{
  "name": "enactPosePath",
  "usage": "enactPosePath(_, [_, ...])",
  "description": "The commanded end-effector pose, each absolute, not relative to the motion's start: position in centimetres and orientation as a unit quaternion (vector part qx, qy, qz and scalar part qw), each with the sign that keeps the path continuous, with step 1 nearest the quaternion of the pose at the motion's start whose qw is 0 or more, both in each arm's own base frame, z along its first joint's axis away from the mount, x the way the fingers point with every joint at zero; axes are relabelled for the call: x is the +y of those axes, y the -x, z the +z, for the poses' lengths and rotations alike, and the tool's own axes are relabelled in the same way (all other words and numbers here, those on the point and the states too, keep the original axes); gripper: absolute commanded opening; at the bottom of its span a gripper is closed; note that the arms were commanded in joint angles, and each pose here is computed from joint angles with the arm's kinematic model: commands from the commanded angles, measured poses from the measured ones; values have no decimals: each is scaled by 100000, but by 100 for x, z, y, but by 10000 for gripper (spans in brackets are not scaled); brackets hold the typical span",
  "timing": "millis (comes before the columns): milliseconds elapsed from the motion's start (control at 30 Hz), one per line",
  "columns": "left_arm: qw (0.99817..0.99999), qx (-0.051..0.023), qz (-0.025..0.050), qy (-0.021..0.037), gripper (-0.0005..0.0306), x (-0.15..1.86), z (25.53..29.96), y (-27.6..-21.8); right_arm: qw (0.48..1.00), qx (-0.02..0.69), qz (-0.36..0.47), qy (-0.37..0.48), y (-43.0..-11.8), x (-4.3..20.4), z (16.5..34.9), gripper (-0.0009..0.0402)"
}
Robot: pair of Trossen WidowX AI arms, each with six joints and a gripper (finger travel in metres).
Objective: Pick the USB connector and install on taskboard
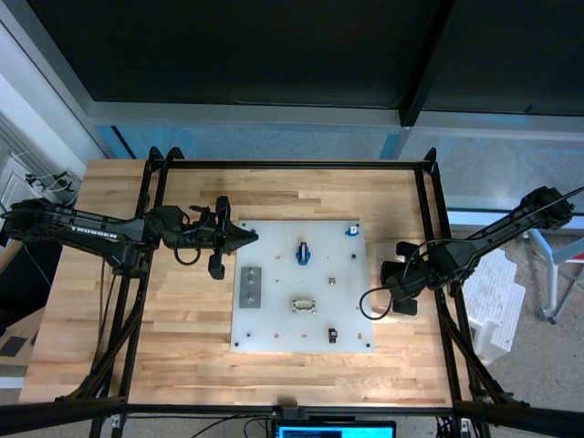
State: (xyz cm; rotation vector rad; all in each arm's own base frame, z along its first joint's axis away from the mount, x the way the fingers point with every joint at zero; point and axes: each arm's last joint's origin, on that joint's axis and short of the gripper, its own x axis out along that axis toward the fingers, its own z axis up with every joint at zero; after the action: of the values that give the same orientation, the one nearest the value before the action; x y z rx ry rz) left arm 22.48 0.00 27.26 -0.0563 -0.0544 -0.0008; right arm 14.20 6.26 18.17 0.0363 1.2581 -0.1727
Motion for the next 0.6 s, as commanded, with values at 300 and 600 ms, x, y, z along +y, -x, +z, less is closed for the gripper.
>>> enactPosePath(300, [99924,-2699,-38,2814,0,0,2725,-2248,81055,58012,-7757,-2146,-1407,619,1849,0])
enactPosePath(600, [99924,-2699,-19,2813,0,1,2725,-2248,80807,58350,-7922,-1655,-1425,627,2084,0])
